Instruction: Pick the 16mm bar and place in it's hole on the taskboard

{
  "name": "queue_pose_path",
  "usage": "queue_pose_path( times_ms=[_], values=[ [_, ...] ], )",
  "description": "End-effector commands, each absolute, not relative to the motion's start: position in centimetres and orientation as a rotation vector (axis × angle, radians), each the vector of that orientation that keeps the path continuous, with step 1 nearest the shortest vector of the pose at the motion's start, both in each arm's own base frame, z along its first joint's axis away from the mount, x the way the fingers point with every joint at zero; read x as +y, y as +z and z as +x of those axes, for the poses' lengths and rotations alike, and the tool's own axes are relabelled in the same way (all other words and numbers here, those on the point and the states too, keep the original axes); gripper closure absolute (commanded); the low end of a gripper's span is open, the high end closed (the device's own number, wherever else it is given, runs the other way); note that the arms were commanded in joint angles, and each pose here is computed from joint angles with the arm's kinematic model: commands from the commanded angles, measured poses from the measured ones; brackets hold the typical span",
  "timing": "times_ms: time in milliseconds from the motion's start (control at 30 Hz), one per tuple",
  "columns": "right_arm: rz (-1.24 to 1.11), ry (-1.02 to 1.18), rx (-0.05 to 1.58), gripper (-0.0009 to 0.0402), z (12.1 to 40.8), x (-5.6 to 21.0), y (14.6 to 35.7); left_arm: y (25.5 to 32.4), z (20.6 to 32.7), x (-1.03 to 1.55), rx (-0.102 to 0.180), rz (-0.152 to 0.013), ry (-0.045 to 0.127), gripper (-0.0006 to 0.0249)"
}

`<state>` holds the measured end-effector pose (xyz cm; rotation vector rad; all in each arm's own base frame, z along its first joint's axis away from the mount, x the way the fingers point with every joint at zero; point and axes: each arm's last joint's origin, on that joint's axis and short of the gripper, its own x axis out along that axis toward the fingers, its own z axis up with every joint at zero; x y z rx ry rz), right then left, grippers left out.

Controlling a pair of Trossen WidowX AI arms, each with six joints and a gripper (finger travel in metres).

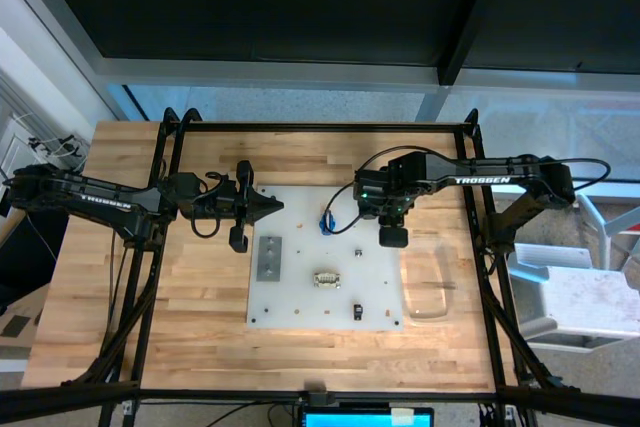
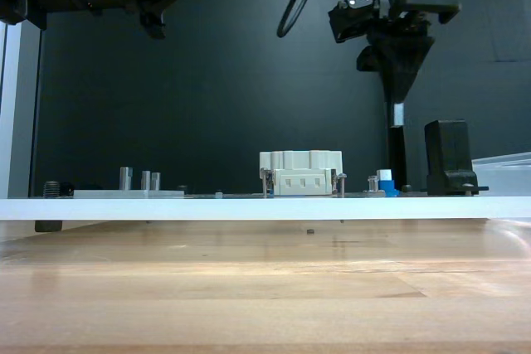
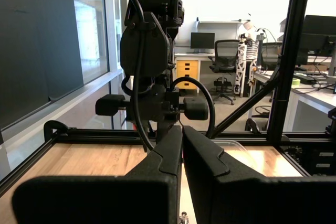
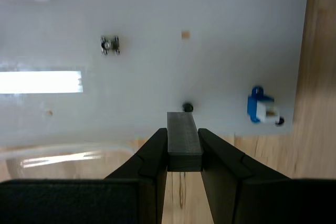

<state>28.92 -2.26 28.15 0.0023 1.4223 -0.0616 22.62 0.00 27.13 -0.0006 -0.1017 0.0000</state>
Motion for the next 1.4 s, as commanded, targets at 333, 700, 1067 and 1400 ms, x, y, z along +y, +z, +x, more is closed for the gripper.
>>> queue_pose_path(
  times_ms=[333,700,1067,1400],
  values=[
    [-0.028,-0.046,1.371,0.0393,31.8,-2.7,29.1,27.12,22.6,0.00,-0.101,0.000,0.000,0.0243],
    [-0.022,-0.049,1.428,0.0393,33.8,-3.9,27.6,27.12,22.6,0.00,-0.101,0.000,0.000,0.0243],
    [-0.015,-0.044,1.470,0.0393,35.3,-4.9,25.0,27.12,22.6,0.00,-0.101,0.000,0.000,0.0243],
    [-0.021,-0.037,1.477,0.0393,35.8,-5.1,23.8,27.12,22.6,0.00,-0.102,0.000,0.000,0.0243]
  ],
)
